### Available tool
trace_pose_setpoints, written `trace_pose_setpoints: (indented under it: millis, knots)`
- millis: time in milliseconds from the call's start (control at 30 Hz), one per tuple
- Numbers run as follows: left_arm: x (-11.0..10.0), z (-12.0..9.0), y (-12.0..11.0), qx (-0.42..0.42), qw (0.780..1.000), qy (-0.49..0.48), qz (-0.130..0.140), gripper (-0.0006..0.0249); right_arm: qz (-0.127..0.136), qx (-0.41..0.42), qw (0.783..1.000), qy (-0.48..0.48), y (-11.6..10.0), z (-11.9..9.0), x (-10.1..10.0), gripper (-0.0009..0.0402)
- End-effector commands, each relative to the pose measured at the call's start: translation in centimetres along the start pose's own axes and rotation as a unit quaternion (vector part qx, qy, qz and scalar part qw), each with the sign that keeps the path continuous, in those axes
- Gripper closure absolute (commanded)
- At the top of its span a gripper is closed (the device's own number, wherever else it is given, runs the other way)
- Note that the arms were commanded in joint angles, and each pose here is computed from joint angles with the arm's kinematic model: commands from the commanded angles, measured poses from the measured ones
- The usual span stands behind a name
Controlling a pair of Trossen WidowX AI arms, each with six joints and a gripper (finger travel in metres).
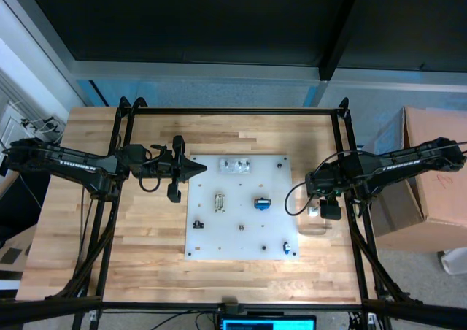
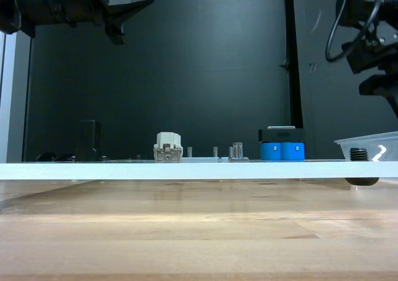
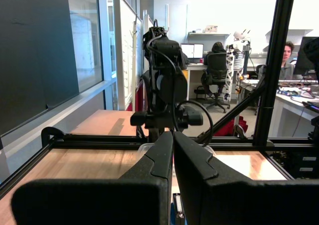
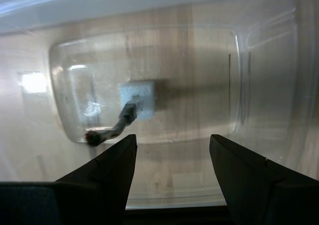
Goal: Pick the RJ45 connector and install on the taskboard
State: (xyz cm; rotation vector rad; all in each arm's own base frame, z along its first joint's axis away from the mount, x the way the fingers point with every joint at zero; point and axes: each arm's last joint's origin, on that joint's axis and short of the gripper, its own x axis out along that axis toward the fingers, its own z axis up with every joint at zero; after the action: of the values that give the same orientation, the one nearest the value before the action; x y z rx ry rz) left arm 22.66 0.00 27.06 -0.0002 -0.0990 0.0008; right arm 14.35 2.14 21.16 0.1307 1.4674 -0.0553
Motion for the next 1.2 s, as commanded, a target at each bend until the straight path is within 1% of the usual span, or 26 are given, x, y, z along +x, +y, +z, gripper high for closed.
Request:
trace_pose_setpoints:
  millis: [33, 200, 433, 567, 700, 900, 1000, 1067, 1133, 1200]
  knots:
    - [0.0, 0.0, 0.0, 0.0, 1.0, 0.0, 0.0, 0.0242, -0.005, 0.005, 1.0, 0.004, 0.1, 0.3, 0.2, 0.019]
    - [0.0, 0.0, 0.0, 0.0, 1.0, 0.0, 0.0, 0.0242, -0.004, 0.005, 1.0, 0.002, 0.3, 1.0, 1.0, 0.019]
    - [0.0, 0.0, 0.0, 0.0, 1.0, 0.0, 0.0, 0.0242, -0.012, 0.004, 0.999, 0.044, 0.5, 1.5, 2.3, 0.0196]
    - [0.0, 0.0, 0.0, 0.0, 1.0, 0.0, 0.0, 0.0242, -0.016, 0.004, 0.998, 0.056, 0.6, 1.8, 2.8, 0.0235]
    - [0.0, 0.0, 0.0, 0.0, 1.0, 0.0, 0.0, 0.0242, -0.016, 0.004, 0.998, 0.058, 0.6, 1.9, 2.9, 0.0295]
    - [0.0, 0.0, 0.0, 0.0, 1.0, 0.0, 0.0, 0.0242, -0.02, 0.004, 0.998, 0.057, 0.6, 1.9, 2.9, 0.0396]
    - [0.0, 0.0, 0.0, 0.0, 1.0, 0.0, 0.0, 0.0242, -0.02, 0.005, 0.998, 0.055, 0.6, 1.8, 2.9, 0.0387]
    - [0.0, 0.0, 0.0, 0.0, 1.0, 0.0, 0.0, 0.0242, -0.02, 0.005, 0.998, 0.054, 0.6, 1.8, 2.8, 0.0394]
    - [0.0, 0.0, 0.0, 0.0, 1.0, 0.0, 0.0, 0.0242, -0.02, 0.005, 0.998, 0.054, 0.6, 1.8, 2.7, 0.0392]
    - [0.0, 0.0, 0.0, 0.0, 1.0, 0.0, 0.0, 0.0242, -0.025, 0.003, 0.998, 0.055, 0.6, 1.9, 2.3, 0.0394]
